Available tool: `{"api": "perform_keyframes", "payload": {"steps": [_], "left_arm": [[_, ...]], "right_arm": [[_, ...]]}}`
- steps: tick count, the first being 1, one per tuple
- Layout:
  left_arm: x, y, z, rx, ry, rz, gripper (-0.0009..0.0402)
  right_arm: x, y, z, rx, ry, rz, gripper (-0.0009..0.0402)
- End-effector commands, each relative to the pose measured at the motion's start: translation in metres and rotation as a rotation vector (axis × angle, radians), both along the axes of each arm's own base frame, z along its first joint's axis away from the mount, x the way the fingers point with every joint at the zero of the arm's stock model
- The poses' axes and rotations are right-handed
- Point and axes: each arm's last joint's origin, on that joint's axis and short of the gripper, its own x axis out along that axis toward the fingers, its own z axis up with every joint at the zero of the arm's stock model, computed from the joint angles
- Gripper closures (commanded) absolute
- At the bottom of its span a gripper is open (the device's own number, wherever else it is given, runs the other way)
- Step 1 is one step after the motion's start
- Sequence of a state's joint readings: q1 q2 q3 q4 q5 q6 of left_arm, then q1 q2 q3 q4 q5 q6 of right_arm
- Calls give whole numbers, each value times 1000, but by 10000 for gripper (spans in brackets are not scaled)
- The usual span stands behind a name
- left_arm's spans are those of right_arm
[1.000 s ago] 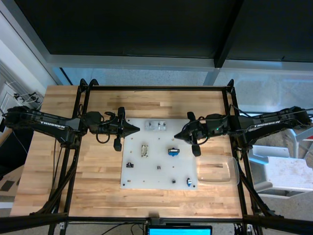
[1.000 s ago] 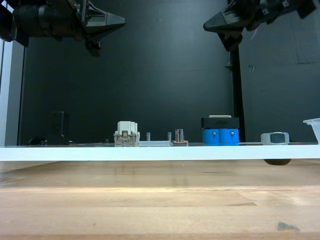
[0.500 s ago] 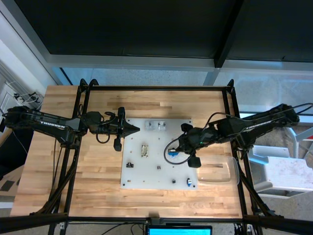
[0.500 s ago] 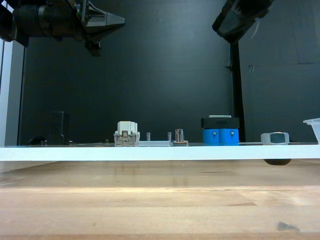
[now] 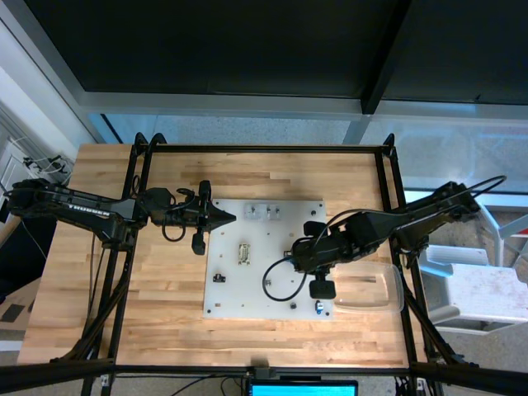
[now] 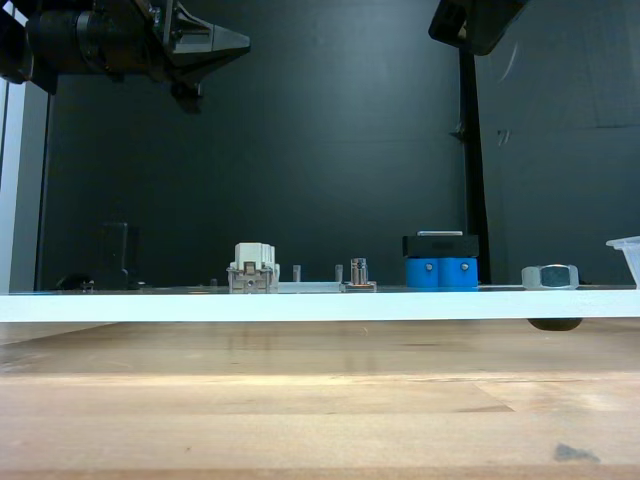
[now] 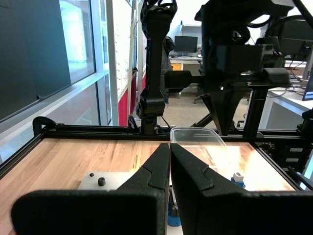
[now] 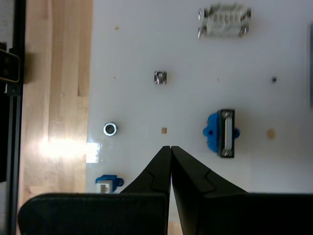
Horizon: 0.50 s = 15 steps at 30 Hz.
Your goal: Unfasten the M12 fastener and place in the container
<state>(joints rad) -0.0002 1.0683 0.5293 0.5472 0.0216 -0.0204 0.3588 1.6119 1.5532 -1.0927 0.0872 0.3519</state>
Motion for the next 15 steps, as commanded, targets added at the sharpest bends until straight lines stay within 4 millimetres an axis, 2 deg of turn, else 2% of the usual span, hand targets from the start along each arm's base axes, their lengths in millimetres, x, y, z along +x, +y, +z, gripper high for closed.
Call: {"api": "perform_keyframes", "payload": {"steps": [1,15], "left_arm": [[0,0,0,0,0,0,393],[0,0,0,0,0,0,393]], "right_arm": [[8,5,-3,20,41,-74,393],[41,39,-27,-3,244,-225,393]]}}
